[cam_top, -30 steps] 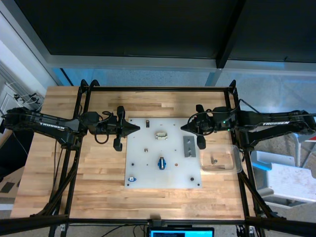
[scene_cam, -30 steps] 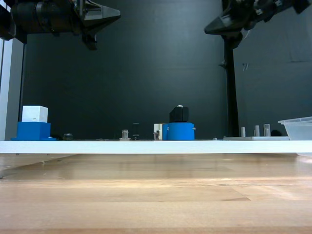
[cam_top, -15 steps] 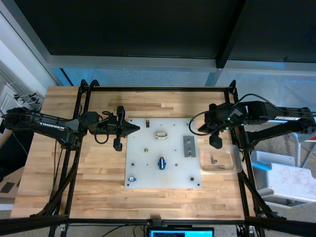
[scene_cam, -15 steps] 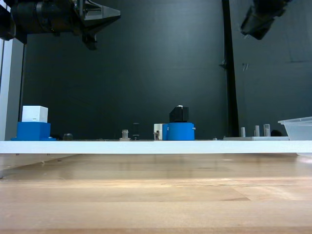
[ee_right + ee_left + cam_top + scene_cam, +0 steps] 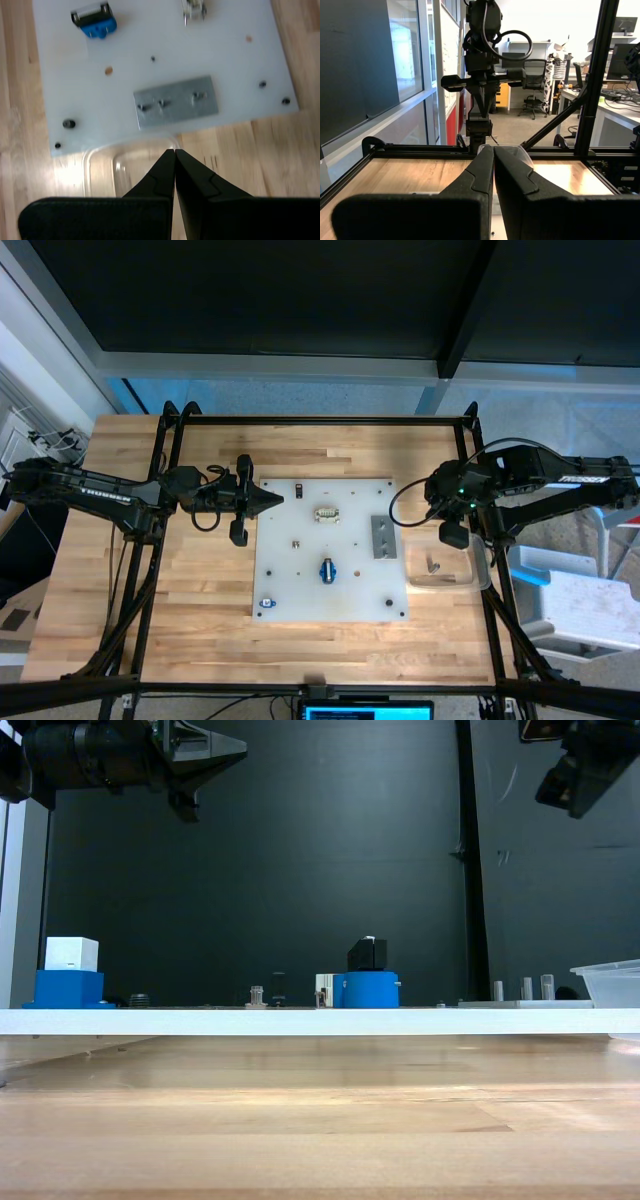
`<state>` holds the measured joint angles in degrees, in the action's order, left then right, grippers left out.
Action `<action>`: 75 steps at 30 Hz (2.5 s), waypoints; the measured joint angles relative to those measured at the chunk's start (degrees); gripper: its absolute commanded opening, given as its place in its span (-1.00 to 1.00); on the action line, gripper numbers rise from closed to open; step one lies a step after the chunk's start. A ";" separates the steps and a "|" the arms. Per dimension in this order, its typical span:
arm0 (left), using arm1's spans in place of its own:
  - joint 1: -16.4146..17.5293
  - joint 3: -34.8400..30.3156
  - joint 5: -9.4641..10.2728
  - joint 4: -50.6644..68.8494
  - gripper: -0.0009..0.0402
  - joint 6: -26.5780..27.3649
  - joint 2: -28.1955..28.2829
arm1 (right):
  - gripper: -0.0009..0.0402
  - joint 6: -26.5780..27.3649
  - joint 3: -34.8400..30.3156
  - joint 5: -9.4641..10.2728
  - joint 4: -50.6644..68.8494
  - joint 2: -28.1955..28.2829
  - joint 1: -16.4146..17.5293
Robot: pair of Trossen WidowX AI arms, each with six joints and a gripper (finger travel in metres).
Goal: Pick the 16mm cylinder and place it in the taskboard
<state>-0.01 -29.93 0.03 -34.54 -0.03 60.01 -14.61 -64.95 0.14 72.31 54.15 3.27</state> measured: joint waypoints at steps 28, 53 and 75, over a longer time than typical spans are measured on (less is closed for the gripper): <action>0.00 0.00 -0.02 0.00 -0.96 -0.02 -0.02 | -0.96 -8.33 0.00 -0.09 10.82 5.77 13.03; 0.00 -0.02 -0.02 0.02 -0.96 0.00 -0.02 | -0.96 -12.07 4.17 -0.57 9.01 6.38 18.75; 0.00 0.00 -0.02 0.00 -0.96 0.00 0.00 | -0.53 -13.79 7.85 -0.83 4.46 6.38 21.55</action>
<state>-0.01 -29.93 0.01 -34.54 -0.03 60.01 -28.40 -57.10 -0.69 76.77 60.53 24.82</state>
